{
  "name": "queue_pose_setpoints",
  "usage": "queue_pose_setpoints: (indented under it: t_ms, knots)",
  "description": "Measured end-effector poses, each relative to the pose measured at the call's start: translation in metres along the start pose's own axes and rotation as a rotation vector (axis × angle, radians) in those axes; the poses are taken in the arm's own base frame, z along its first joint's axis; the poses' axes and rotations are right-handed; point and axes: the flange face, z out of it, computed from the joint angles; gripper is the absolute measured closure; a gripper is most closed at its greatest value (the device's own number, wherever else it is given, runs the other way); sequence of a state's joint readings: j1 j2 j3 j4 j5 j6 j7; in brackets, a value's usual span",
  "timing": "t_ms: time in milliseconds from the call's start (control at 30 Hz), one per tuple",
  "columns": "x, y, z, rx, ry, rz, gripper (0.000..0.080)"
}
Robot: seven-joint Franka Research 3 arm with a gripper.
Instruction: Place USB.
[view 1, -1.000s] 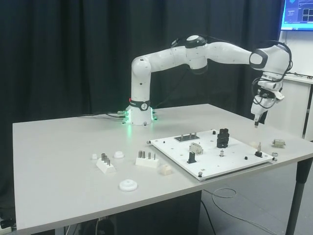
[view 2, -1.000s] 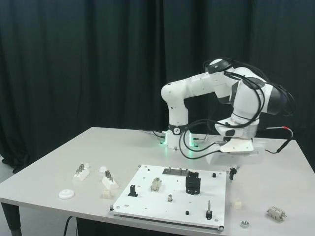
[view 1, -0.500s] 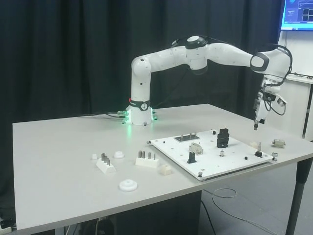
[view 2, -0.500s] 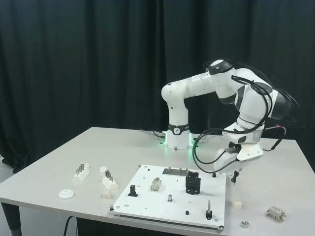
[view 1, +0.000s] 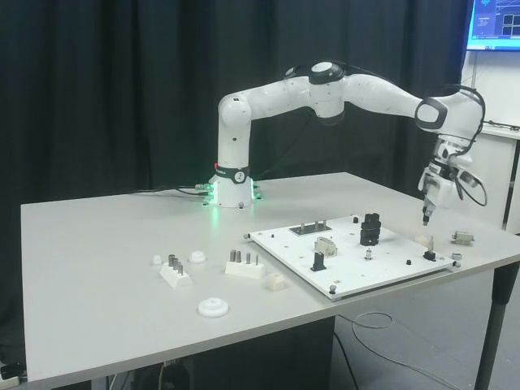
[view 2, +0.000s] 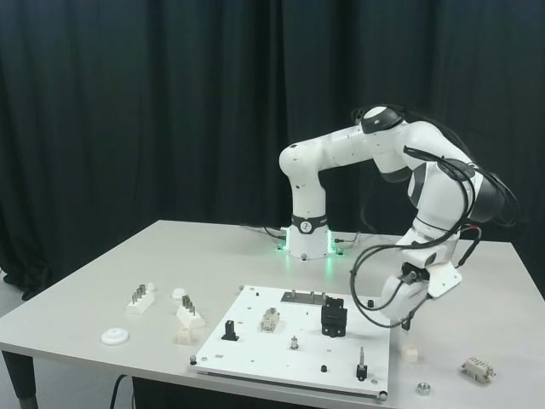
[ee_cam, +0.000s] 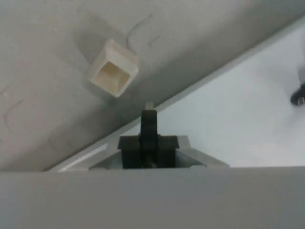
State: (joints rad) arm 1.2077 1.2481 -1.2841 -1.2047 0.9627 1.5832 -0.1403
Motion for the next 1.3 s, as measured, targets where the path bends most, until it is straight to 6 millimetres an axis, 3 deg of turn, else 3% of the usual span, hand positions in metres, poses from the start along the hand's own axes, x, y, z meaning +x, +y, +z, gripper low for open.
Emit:
queue_pose_setpoints:
  t_ms: [467, 1300]
  knots:
    - [0.002, -0.004, 0.012, -0.019, -0.001, -0.145, 0.0736]
    - [0.001, -0.017, 0.035, -0.044, -0.01, -0.233, 0.0736]
